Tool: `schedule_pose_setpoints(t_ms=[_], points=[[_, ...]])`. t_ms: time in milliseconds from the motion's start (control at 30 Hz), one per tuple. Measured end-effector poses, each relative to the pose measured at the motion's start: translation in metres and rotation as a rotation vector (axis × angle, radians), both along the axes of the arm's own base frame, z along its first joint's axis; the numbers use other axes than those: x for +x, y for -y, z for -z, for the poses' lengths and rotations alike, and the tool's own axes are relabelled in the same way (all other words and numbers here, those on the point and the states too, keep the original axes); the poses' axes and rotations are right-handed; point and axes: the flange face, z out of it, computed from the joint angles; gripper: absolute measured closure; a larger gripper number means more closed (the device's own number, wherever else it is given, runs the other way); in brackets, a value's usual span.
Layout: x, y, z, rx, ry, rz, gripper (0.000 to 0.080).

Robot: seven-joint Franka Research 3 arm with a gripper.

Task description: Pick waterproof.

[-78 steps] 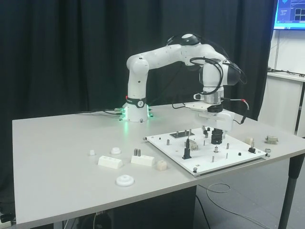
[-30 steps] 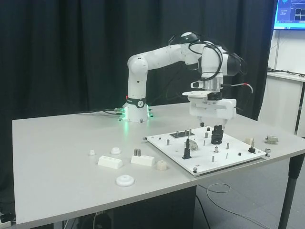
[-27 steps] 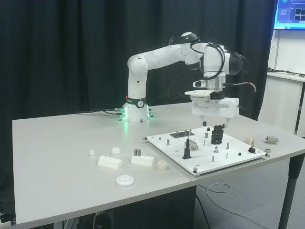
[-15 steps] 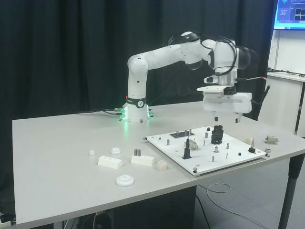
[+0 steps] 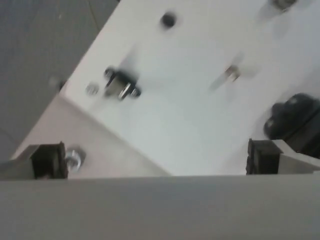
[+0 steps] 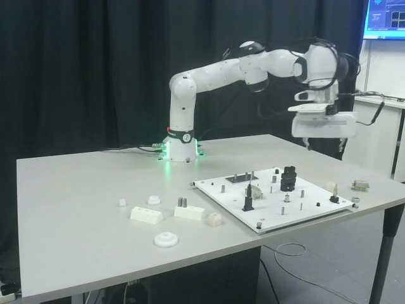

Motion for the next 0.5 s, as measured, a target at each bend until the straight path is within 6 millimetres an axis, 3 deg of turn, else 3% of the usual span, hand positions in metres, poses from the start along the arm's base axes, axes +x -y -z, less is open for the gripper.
schedule_pose_setpoints(t_ms=[500], points=[[-0.01, -0.074, -0.011, -0.01, -0.051, -0.171, 0.0003]])
